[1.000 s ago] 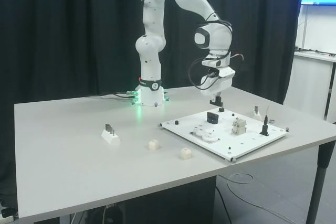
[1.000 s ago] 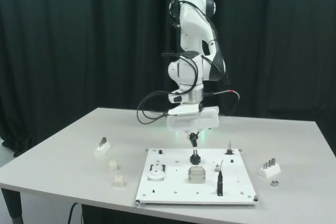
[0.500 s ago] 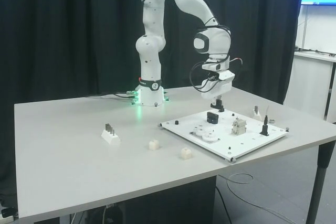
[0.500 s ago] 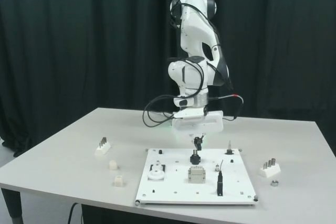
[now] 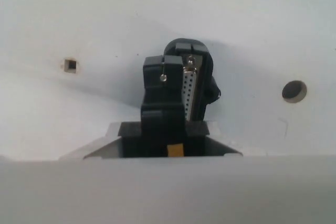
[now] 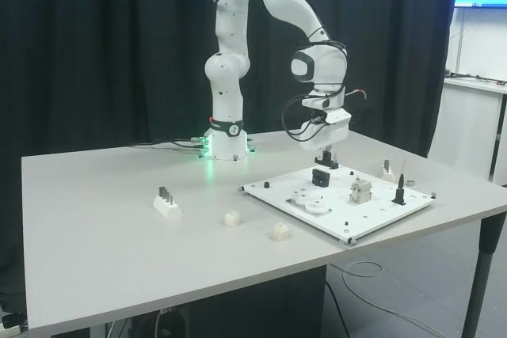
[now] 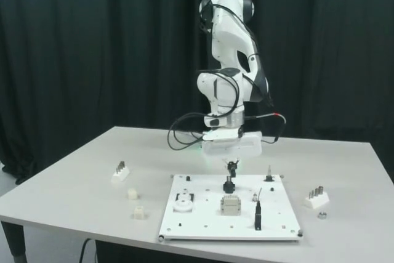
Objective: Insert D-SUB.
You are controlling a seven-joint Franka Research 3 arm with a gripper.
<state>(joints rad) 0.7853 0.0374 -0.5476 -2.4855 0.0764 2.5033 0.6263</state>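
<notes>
Gripper (image 5: 173, 106) clamps D-SUB plug (image 5: 190, 90), hanging above white board (image 7: 231, 214).

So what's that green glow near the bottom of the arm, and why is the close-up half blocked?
In the first room view a green light shines at the arm's base onto the grey table. In the wrist view a pale out-of-focus band crosses the bottom, hiding what lies there; above it the black plug casts a soft shadow on the white board.

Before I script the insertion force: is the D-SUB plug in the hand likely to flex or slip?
The D-SUB plug looks like a rigid black moulded shell, so probably stiff. It seems small and light. The hand grips only its back end, so pressing into the white board might tilt it.
</notes>
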